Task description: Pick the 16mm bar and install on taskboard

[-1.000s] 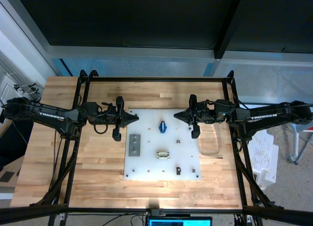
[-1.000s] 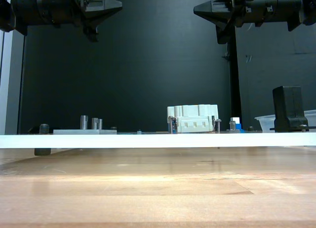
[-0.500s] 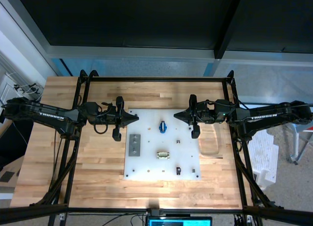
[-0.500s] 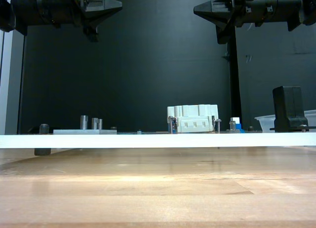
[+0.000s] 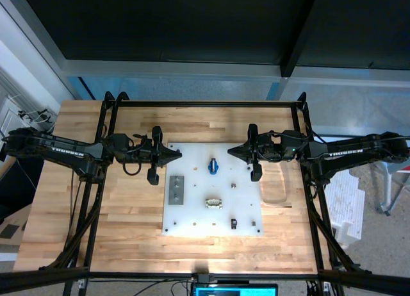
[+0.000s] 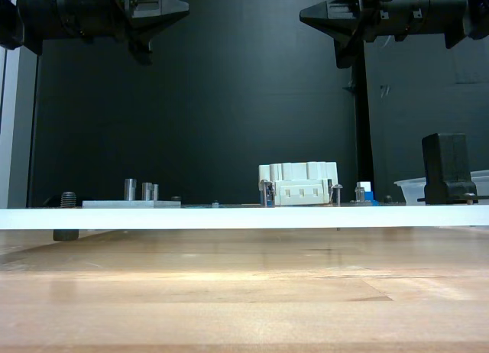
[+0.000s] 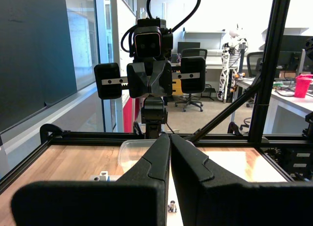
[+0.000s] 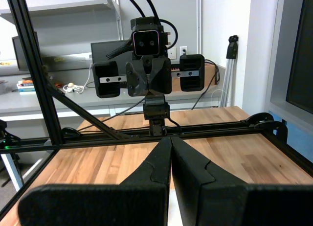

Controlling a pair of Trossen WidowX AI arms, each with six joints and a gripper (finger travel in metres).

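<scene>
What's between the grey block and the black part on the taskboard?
The connector, clearest in high view. Jaws shut, the left gripper and right gripper hover over the far edge of the taskboard.

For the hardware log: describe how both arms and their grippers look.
Both arms are matte black, with white TROSSEN lettering and black looping cables. The left gripper, above the left edge of the taskboard, and the right gripper, above its right side, taper to black wedge-shaped fingers.

Robot lab/office, desk chair [image 7: 195, 53], monitor [image 8: 105, 51], alu frame rig [image 7: 268, 64]
</scene>
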